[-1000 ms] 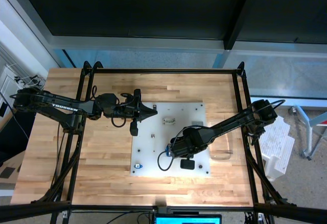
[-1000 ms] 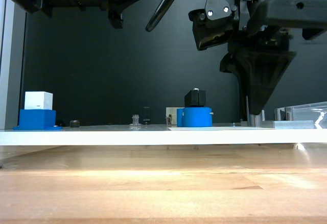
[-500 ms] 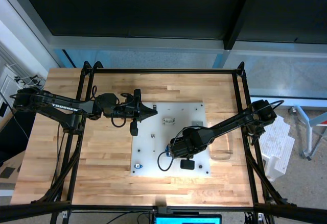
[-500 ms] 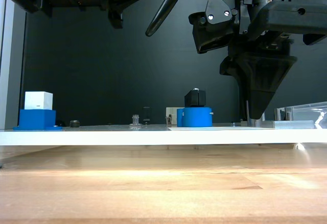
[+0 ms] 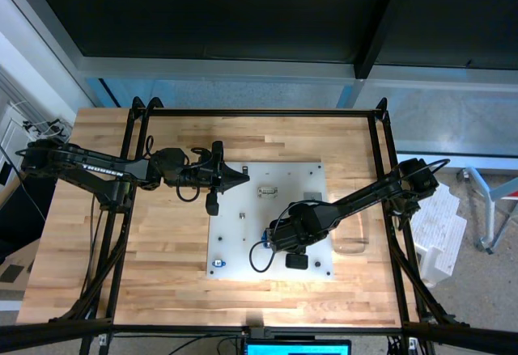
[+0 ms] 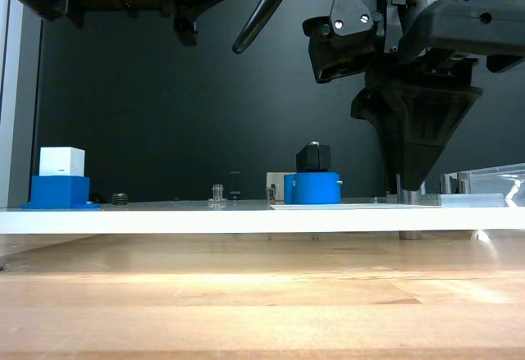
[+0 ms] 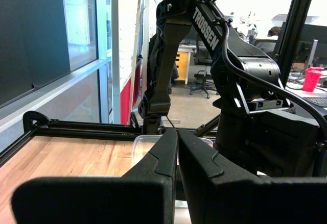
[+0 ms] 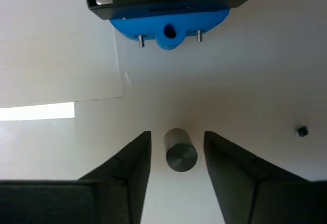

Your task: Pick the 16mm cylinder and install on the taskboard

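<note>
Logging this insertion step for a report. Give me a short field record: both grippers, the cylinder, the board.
left gripper: shut, held high over the far left edge of the taskboard
right gripper: open, pointing down, straddling the 16mm cylinder
16mm cylinder: upright on the taskboard, gaps on both sides; low view shows a grey stub under the board, so probably seated in a hole
nearby: blue connector fitting, apart from the cylinder

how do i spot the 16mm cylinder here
On the white square plastic taskboard, whose far left corner the shut left hand overhangs, look under the open right hand. Between its fingers stands the short silvery metal 16mm cylinder: round bare metal, not blue.
</note>
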### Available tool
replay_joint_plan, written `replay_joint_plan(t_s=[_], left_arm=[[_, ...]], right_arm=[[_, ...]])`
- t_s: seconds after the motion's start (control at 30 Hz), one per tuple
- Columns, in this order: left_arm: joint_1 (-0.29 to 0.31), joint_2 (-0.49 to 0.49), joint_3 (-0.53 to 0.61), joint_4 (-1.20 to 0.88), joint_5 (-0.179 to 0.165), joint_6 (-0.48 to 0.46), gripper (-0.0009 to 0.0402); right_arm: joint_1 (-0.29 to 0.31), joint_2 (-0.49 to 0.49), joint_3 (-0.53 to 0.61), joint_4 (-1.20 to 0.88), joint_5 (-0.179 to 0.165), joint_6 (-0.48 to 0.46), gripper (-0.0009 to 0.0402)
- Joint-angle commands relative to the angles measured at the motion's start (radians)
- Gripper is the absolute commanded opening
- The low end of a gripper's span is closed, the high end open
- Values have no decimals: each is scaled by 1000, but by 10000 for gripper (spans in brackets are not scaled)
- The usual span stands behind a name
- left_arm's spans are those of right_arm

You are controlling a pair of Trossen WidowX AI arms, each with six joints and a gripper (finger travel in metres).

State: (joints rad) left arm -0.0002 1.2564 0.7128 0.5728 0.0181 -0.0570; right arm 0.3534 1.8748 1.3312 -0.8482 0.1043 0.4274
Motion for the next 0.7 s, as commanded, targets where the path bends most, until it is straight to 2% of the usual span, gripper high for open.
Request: replay_joint_plan(t_s=[0.03,0.33,0.53,0.7], left_arm=[[0,0,0,0,0,0,0],[0,0,0,0,0,0,0],[0,0,0,0,0,0,0],[0,0,0,0,0,0,0]], right_arm=[[0,-1,0,-2,2,-18,173],[-7,-61,0,-9,0,-92,197],[-45,-134,0,-15,-1,-136,191],[-82,-207,-2,-18,-3,-163,170]])
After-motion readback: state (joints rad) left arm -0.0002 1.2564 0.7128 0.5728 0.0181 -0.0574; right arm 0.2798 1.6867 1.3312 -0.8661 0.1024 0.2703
